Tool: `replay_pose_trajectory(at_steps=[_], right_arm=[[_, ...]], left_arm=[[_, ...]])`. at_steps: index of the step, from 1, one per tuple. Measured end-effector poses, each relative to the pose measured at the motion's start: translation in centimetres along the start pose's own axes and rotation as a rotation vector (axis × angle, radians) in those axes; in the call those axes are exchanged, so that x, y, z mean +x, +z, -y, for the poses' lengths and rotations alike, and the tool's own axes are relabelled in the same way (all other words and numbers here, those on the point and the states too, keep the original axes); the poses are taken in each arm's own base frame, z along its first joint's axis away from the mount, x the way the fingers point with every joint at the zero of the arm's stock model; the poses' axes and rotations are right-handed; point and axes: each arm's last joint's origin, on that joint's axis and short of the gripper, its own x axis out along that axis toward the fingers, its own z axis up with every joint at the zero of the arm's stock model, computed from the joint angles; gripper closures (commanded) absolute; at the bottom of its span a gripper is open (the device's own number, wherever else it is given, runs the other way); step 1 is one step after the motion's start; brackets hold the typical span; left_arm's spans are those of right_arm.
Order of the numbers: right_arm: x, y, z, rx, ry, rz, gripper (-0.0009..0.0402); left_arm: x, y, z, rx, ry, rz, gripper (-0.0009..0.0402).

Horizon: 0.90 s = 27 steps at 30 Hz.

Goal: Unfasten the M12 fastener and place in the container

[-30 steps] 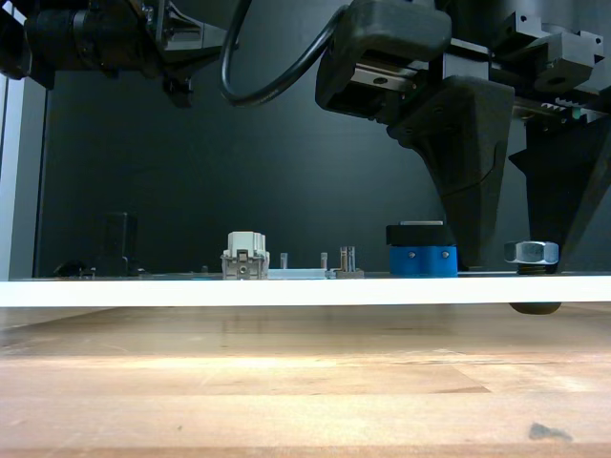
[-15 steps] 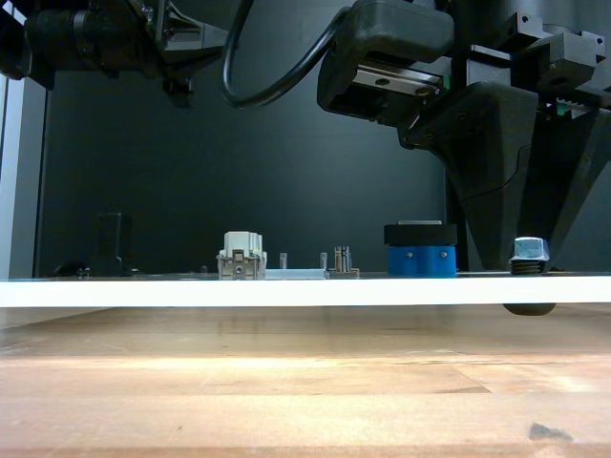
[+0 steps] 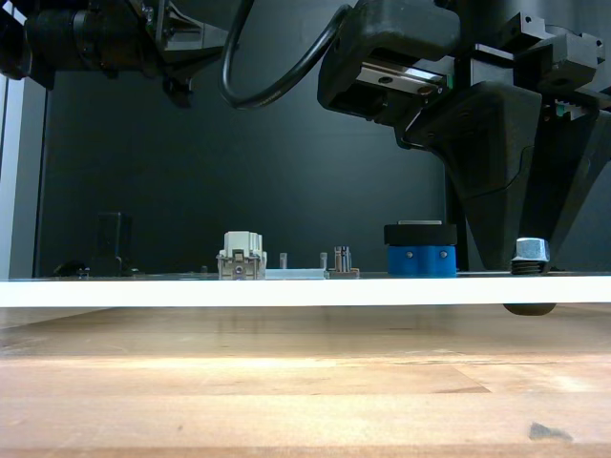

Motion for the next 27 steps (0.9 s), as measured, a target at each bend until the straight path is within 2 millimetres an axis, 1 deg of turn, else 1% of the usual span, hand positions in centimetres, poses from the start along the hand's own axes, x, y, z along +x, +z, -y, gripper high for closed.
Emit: replay_pose_trajectory(at_steps=[3, 6, 10, 13, 22, 27], right_arm=[[-0.3, 0.0, -0.1, -0.080, 0.006, -0.001, 0.0368], [-0.5, 0.0, -0.1, -0.207, 0.011, -0.005, 0.0369], [-0.6, -0.2, -0.1, -0.389, 0.012, -0.053, 0.0371], [-0.8, -0.2, -0.1, -0.480, 0.023, -0.073, 0.0375], [-3.1, -0.3, 0.1, -0.698, 0.030, -0.076, 0.0381], [-4.5, -0.3, 0.2, -0.857, 0.058, -0.070, 0.0381]], left_arm=[[0.0, 0.0, 0.0, 0.000, 0.000, 0.000, 0.0393], [0.0, 0.0, 0.0, 0.000, 0.000, 0.000, 0.0393], [0.0, 0.0, 0.0, 0.000, 0.000, 0.000, 0.0393], [0.0, 0.0, 0.0, 0.000, 0.000, -0.001, 0.0393], [0.0, 0.0, 0.0, 0.000, 0.000, 0.000, 0.0393], [0.0, 0.0, 0.0, 0.000, 0.000, 0.000, 0.0393]])
